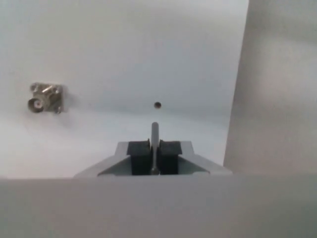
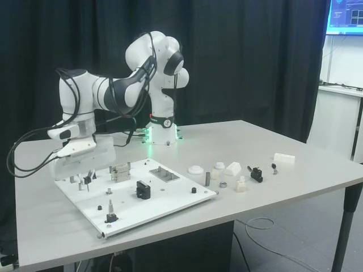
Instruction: Place round peg 1.
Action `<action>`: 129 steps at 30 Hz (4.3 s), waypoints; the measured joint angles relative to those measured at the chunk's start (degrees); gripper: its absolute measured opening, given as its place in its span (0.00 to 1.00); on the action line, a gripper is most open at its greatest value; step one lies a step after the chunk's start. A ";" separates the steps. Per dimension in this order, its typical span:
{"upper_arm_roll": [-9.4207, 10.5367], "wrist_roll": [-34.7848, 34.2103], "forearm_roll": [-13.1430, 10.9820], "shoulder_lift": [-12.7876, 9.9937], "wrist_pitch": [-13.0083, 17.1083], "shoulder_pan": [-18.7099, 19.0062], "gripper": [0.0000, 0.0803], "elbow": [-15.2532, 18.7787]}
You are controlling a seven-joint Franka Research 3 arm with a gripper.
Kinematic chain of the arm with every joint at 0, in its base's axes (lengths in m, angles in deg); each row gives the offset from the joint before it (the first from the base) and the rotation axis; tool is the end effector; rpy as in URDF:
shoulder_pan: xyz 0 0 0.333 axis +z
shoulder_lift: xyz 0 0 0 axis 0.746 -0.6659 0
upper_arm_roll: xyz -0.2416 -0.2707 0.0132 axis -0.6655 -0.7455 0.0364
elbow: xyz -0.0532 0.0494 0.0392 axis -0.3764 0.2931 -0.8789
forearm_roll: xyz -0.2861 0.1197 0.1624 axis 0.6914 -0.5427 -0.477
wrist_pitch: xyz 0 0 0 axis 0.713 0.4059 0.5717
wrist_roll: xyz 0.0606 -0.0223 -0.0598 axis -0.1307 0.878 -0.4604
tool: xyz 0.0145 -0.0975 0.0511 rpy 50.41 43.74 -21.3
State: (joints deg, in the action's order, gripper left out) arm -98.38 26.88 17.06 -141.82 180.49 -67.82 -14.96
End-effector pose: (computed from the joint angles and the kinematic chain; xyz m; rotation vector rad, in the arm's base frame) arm 0.5551 -0.4899 0.2979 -2.9879 0.8004 0.0761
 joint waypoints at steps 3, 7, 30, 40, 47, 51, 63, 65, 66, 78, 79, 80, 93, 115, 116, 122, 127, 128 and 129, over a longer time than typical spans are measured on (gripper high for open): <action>-0.38 -0.04 0.00 0.22 -0.85 0.09 0.04 -0.37; -0.65 -0.07 0.00 0.47 -1.38 0.18 0.04 -0.58; -1.10 -0.34 0.00 0.84 -2.17 0.63 0.04 -0.65; -1.10 -0.60 0.00 1.24 -4.60 0.92 0.04 -0.66; -1.10 -1.82 -0.08 2.09 -9.43 1.73 0.04 -0.66; -1.10 -2.74 -0.20 2.56 -12.34 2.52 0.04 -0.63; -1.17 -6.47 -0.78 4.12 -20.32 6.07 0.04 0.09; -1.24 -7.39 -0.79 4.44 -21.51 6.86 0.04 0.44; -1.25 -7.80 -0.80 4.67 -22.09 7.33 0.04 0.73; -1.46 -12.77 -0.79 9.49 -24.99 14.41 0.04 8.35; -1.51 -13.21 -0.78 10.06 -24.99 15.17 0.04 9.28; -1.59 -13.66 -0.78 10.62 -25.00 15.95 0.04 10.20; -1.92 -21.64 -0.76 17.89 -22.59 26.46 0.04 20.84; 2.09 -40.46 -0.78 28.45 -9.35 45.10 0.04 34.22; 2.37 -41.34 -0.78 28.76 -8.60 45.89 0.04 34.63; 3.72 -46.26 -0.76 30.00 -4.27 50.64 0.04 36.46; 4.42 -50.15 -0.69 30.36 -0.68 54.78 0.04 37.58; 4.47 -50.74 -0.66 30.37 0.00 55.64 0.04 37.75; 4.49 -51.36 -0.62 30.37 0.74 56.55 0.04 37.94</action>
State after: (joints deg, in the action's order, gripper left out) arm -93.89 -24.48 16.44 -111.45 181.23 -11.27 22.98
